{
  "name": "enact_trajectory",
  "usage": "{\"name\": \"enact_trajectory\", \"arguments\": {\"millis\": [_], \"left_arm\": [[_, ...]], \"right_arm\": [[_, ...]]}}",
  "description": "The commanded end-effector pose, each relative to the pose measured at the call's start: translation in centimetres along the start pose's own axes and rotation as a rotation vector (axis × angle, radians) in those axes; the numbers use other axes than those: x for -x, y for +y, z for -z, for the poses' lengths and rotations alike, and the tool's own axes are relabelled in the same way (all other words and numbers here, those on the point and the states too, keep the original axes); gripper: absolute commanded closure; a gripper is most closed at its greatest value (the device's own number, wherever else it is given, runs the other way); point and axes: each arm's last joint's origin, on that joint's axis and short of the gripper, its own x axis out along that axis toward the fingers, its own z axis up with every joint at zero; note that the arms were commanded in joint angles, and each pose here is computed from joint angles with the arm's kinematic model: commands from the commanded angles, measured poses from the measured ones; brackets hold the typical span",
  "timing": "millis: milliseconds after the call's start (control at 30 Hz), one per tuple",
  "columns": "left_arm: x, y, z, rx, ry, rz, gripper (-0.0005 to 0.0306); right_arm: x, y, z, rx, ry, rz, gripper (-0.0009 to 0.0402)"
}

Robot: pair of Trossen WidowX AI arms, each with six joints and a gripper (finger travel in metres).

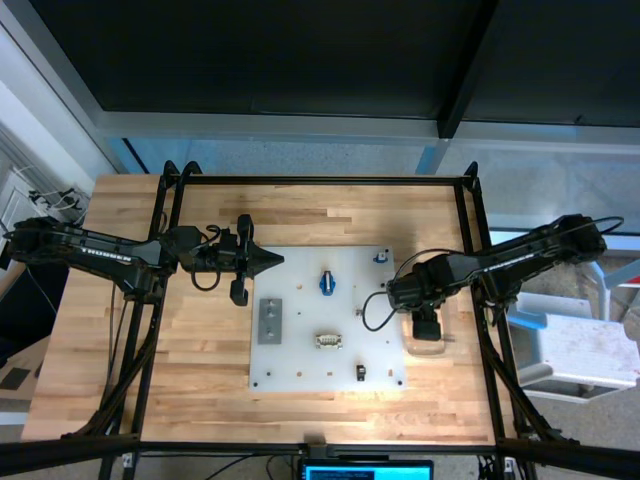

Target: Pick the HAN10E connector and install in the HAN10E hub

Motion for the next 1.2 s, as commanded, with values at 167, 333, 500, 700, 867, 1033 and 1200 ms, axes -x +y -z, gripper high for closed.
{"name": "enact_trajectory", "arguments": {"millis": [167,333,500,700,867,1033,1200], "left_arm": [[0.0,0.0,0.0,0.0,-0.001,0.0,0.03],[0.0,0.0,0.0,0.0,-0.004,0.0,0.03],[-0.2,0.0,-0.3,0.001,-0.006,0.0,0.03],[-1.5,0.0,-0.3,0.0,0.042,0.0,0.0266],[-3.4,0.0,0.4,-0.001,0.146,0.0,0.0211],[-5.1,0.0,0.4,-0.019,0.163,0.002,0.0165],[-6.3,0.0,0.5,-0.084,0.203,0.009,0.0133]], "right_arm": [[4.3,0.6,-1.3,0.003,-0.13,-0.055,0.0301],[7.4,0.2,-2.6,0.024,-0.223,-0.068,0.0298],[10.5,-0.5,-3.8,0.048,-0.284,-0.006,0.0298],[13.4,-1.4,-5.5,0.088,-0.352,-0.007,0.0299],[14.6,-1.8,-7.1,0.123,-0.355,0.008,0.0299],[15.0,-1.9,-8.9,0.174,-0.345,-0.029,0.0299],[14.8,-2.2,-10.4,0.195,-0.331,-0.092,0.0299]]}}
